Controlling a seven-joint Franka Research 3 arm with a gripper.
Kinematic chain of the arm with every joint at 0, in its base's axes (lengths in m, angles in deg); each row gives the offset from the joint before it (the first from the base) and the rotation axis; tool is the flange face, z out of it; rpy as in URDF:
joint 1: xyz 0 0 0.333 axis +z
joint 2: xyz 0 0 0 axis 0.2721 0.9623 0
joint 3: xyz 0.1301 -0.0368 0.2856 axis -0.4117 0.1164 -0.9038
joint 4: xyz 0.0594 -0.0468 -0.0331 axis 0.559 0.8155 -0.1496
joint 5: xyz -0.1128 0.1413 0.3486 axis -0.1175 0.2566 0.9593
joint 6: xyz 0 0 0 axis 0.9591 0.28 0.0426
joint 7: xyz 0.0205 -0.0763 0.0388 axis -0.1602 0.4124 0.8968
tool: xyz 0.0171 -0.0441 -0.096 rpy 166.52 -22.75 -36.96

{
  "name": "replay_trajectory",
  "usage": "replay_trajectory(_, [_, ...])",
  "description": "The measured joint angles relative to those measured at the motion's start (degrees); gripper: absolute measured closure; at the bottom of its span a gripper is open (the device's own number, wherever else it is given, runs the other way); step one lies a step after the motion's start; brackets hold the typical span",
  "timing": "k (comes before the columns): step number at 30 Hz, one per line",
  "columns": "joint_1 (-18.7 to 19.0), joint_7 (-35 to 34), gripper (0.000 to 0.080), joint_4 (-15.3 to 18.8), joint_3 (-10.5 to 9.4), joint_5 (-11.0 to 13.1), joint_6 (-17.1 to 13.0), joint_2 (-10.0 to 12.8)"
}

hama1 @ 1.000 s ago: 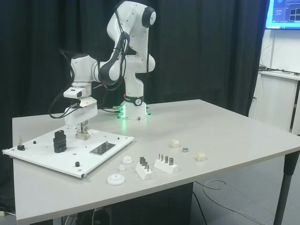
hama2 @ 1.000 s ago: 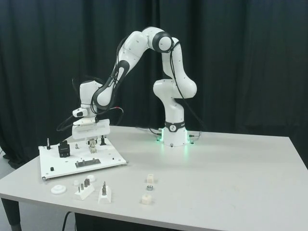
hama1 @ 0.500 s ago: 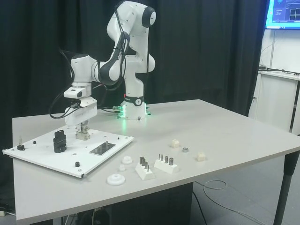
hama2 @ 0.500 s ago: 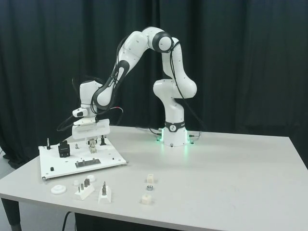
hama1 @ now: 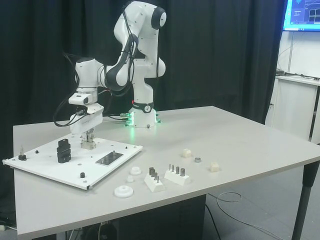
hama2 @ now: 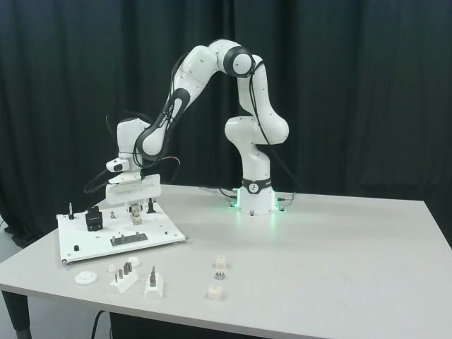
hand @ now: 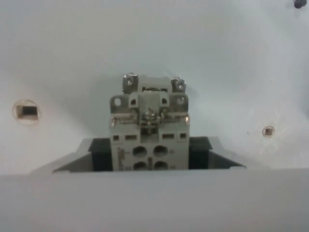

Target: Insert waterproof.

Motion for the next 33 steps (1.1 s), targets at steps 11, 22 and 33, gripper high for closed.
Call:
replay_trajectory(11, [0.0,-1.7,0.0488,0.0,0.03,0.4,0.0,0.0])
replay_trajectory(22, [0.0,-3.8,0.0488,0.1,0.02,0.5,0.0,0.0])
replay_trajectory(33, [0.0,-4.6,0.0488,0.1,-0.02,0.6,-0.1,0.2])
